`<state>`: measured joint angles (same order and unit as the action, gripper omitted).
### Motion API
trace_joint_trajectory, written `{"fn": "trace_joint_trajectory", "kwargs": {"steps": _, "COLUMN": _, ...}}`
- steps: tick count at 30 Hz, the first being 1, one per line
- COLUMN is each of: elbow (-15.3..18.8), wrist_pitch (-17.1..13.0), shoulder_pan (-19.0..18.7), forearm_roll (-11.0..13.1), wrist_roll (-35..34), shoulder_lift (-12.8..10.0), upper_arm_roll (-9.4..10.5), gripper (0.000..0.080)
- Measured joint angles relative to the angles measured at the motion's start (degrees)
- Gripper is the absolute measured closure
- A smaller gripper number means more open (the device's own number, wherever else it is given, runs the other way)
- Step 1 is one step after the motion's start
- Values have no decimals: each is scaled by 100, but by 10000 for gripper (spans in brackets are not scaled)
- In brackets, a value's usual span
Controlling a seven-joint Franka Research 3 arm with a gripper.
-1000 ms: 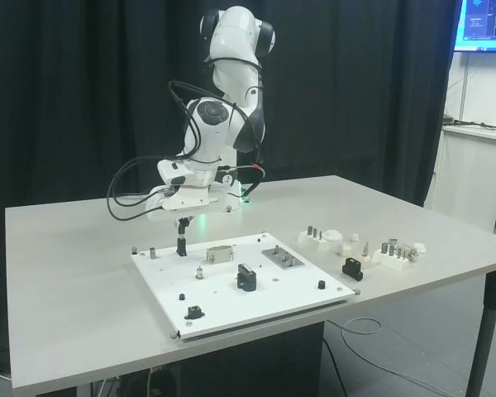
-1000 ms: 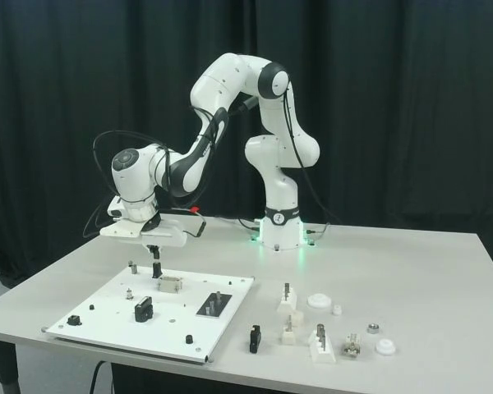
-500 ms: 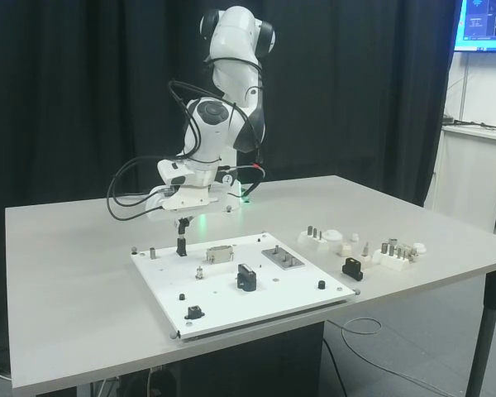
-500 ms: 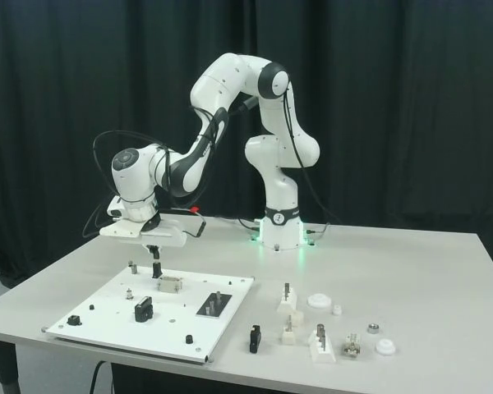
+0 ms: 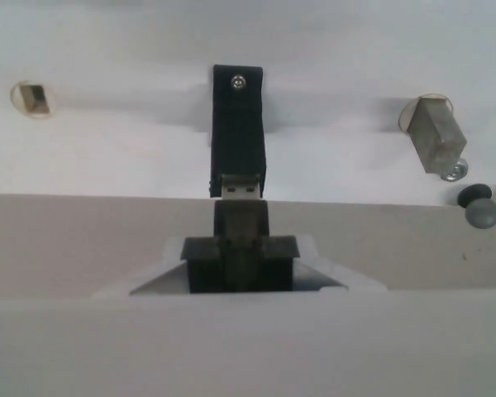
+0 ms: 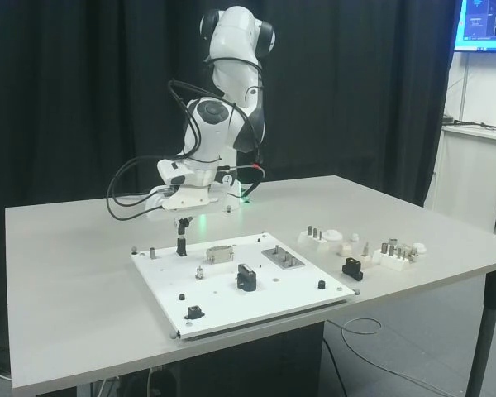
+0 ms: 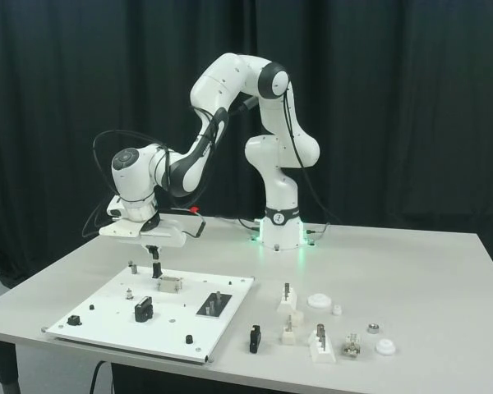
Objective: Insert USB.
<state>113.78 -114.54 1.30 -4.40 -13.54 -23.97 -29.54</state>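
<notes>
The arm [image 7: 230, 90] was white, built from rounded shells with black rings at the joints, and it stood on a round base [image 7: 281, 234] where a small green light was shining. Black cables [image 6: 136, 186] ran in loose loops along the outside to the wrist. A flat white plate [image 7: 140, 232] was fixed under the wrist, and the gripper [image 5: 240, 240] had black fingers.

Legible text: none in any view.
Wall screen [image 6: 486, 25], first room view: lit display with lines of writing too small to read.
White robot arm [image 7: 230, 90]: no readable brand or number.
White square board [image 6: 244, 277]: unmarked.
</notes>
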Motion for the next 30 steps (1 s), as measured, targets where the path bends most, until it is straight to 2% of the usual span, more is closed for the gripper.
{"fn": "trace_joint_trajectory", "kwargs": {"steps": 13, "elbow": 12, "wrist_pitch": -1, "shoulder_pan": 11, "forearm_roll": 10, "wrist_roll": 0, "shoulder_lift": 6, "upper_arm_roll": 0, "gripper": 709}}
{"fn": "trace_joint_trajectory", "kwargs": {"steps": 30, "elbow": 88, "wrist_pitch": -35, "shoulder_pan": 51, "forearm_roll": 149, "wrist_roll": 0, "shoulder_lift": 33, "upper_arm_roll": -17, "gripper": 709}}
